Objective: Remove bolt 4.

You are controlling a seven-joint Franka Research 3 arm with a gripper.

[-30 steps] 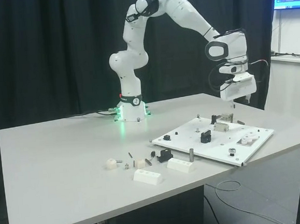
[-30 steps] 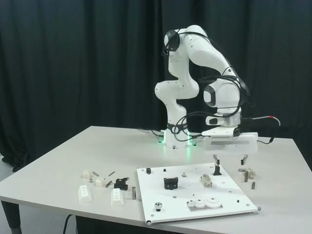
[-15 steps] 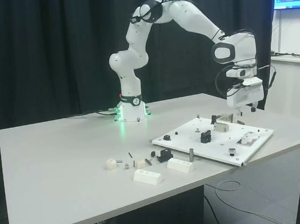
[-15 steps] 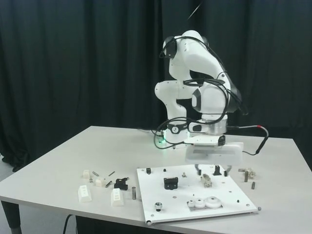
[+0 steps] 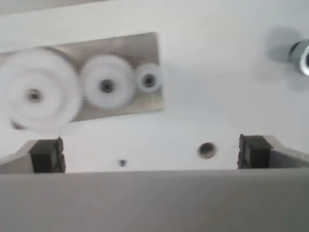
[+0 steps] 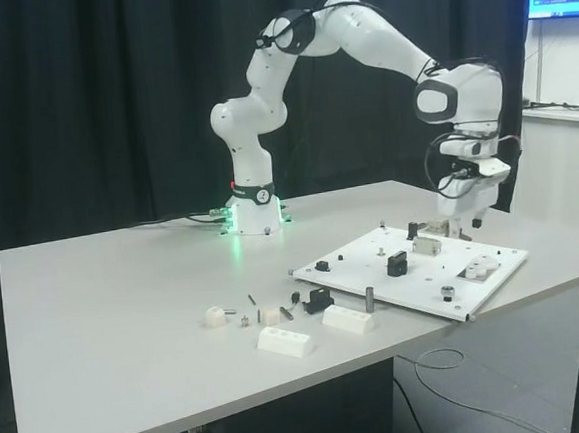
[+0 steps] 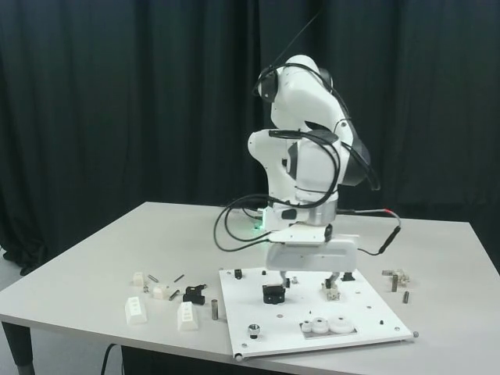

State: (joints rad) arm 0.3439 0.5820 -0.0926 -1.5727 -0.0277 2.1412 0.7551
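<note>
The grey table [image 6: 96,312] carries everything, with my white arm [image 6: 259,88] bolted at its far side and bent forward over the white board [image 7: 234,312], which lies on the right half of the table. My gripper [image 7: 312,279] hangs low over the middle of that board, pointing straight down and touching nothing. Its fingers [image 5: 46,155] stand wide apart with only bare board between them, so I have hold of nothing. On the board, left of my gripper, sits a black block [image 7: 273,294], and just right of it a small grey metal block [image 7: 331,291]. Near the board's near edge, three white gears [image 5: 106,86] mesh in a row on a grey plate, from large to small. A knurled metal piece [image 7: 252,330] stands at the near left part of the board. Left of the board, loose white blocks [image 7: 136,310] and a few small pins lie on the table. As for bolt 4, I see no numbers and cannot tell which fastener it is. The wrist view shows a small round head or hole [image 5: 206,150] in the board between my fingers, close to one of them.
</note>
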